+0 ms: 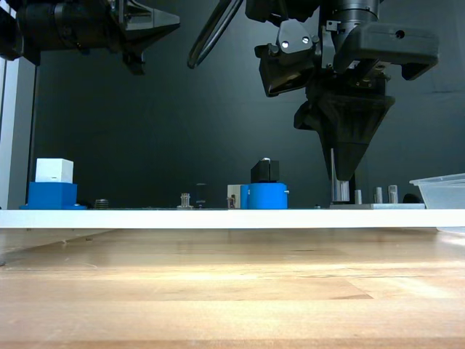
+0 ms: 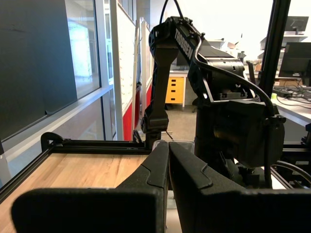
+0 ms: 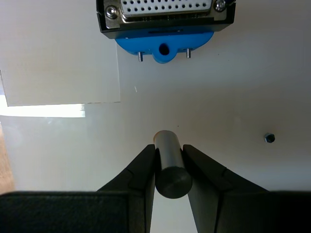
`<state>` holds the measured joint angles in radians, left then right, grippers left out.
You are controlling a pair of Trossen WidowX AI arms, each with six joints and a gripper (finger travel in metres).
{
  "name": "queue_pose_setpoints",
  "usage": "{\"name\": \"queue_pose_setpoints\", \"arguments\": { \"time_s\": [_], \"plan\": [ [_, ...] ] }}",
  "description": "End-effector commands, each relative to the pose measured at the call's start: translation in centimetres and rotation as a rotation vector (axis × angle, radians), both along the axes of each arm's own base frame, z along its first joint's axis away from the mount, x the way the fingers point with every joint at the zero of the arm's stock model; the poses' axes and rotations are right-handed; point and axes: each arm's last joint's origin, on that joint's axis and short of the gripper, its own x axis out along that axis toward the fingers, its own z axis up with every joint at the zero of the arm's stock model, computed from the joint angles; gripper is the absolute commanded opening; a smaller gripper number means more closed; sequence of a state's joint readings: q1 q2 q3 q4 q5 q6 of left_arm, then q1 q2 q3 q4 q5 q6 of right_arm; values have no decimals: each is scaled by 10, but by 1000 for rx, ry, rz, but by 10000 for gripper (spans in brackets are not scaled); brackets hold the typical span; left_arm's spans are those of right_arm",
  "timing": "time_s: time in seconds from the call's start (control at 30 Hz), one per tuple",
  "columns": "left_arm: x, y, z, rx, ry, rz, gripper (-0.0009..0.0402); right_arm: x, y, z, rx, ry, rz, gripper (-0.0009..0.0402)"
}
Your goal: Pick the 16mm cylinder and place it in the taskboard
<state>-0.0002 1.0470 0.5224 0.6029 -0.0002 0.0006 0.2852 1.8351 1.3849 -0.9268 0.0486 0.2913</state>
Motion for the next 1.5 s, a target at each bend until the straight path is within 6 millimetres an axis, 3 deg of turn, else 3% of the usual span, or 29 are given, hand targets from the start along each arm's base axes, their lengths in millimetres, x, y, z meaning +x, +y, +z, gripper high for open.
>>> {"name": "queue_pose_setpoints", "arguments": {
  "time_s": [0.03, 1.5],
  "plan": [
    [0, 0, 0, 0, -1, 0, 0, 0, 1, 0, 2, -2, -4, 18],
    [0, 0, 0, 0, -1, 0, 0, -2, 3, -6, -5, -6, -15, 18]
  ]
}}
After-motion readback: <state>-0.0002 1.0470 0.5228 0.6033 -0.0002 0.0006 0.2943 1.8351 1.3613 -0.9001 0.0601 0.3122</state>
